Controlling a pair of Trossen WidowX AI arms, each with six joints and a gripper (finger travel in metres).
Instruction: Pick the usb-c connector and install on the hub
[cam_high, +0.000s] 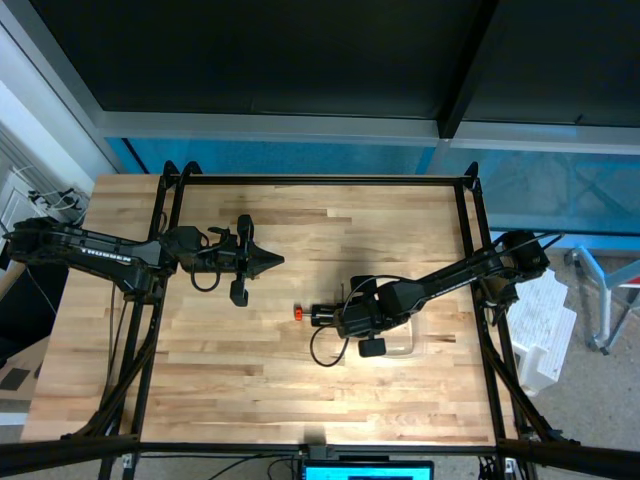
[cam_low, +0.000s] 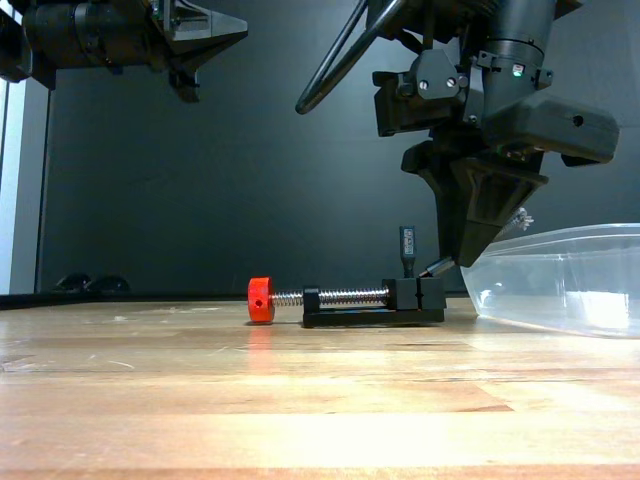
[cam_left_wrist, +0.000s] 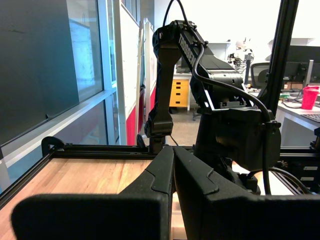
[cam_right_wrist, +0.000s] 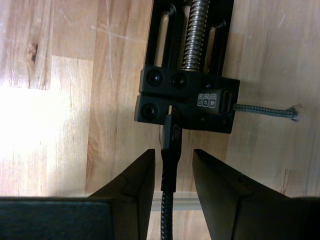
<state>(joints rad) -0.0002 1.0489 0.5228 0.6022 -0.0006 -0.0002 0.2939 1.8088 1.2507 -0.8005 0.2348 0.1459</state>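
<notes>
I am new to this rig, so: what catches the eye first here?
The red-orange knob on the small black rectangular hub, central on the wooden table, stands out. The right pincer hangs open close over the hub's other end, by the small dark-grey usb-c connector standing upright there. The left pincer, shut, hovers high at the left.

Over hub, right end effector, tray just beside; left end effector high, well left.

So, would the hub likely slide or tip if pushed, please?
Probably slides: the hub rests on the wooden table. Tipping seems unlikely; it lies low and long. Open right gripper straddles the usb-c connector at it; shut left gripper hangs high, apart.
</notes>
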